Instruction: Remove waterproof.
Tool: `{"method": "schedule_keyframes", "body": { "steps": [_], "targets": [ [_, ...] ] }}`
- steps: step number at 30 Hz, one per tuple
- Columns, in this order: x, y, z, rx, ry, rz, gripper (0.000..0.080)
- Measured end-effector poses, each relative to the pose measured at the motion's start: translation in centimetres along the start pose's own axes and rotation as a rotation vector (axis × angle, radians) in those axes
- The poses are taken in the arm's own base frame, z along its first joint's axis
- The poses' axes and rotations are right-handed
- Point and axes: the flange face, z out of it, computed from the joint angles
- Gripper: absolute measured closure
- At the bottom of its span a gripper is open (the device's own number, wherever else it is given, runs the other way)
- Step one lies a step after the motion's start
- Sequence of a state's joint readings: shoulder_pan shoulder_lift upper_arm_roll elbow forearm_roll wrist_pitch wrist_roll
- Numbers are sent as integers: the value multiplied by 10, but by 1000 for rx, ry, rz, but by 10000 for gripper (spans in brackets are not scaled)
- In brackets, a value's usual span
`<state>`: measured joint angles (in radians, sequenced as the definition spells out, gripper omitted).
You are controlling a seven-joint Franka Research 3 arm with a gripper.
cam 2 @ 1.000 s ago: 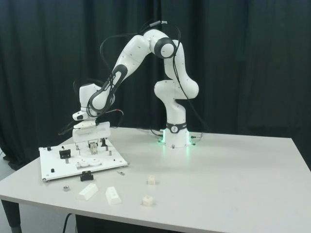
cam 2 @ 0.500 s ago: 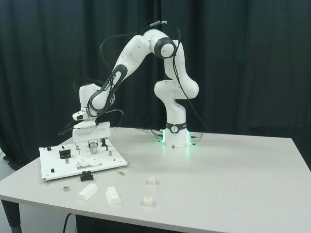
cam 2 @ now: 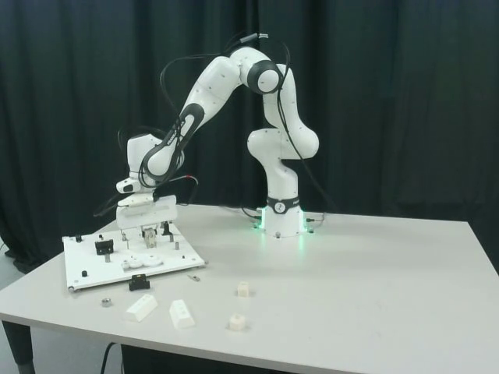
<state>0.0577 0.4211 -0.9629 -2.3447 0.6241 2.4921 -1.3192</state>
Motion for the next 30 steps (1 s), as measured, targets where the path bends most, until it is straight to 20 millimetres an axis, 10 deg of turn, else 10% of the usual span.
{"method": "schedule_keyframes", "body": {
  "steps": [30],
  "targets": [
    [-1, 1, -1, 12, 10, 21, 485]
  ]
}}
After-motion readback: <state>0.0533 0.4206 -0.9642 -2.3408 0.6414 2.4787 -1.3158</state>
